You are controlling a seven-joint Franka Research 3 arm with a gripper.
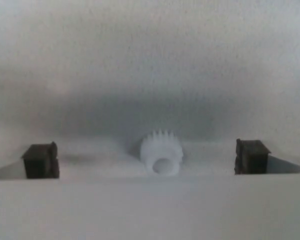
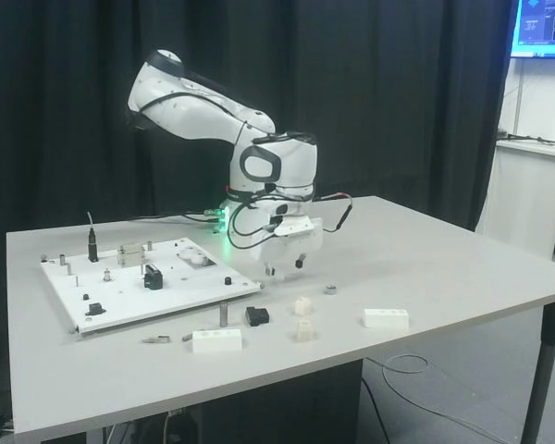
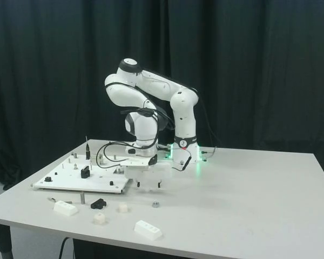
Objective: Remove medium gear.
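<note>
Medium gear point(image 1: 161, 154) lies on the grey table point(image 1: 150, 60), centred between the spread fingertips point(image 1: 41, 161) of the gripper point(image 1: 146, 159), touching neither; off the white board point(image 2: 180, 289), so removal looks done.

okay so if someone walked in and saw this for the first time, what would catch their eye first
Probably the white arm folded low over the grey table, with green light glowing at its base. Its gripper hangs open beside the white board, and in the wrist view a small white gear lies between the black fingertips.

The white gear point(image 1: 161, 154) looks like matt plastic; the grey table point(image 1: 150, 60) seems finely rough.
</note>
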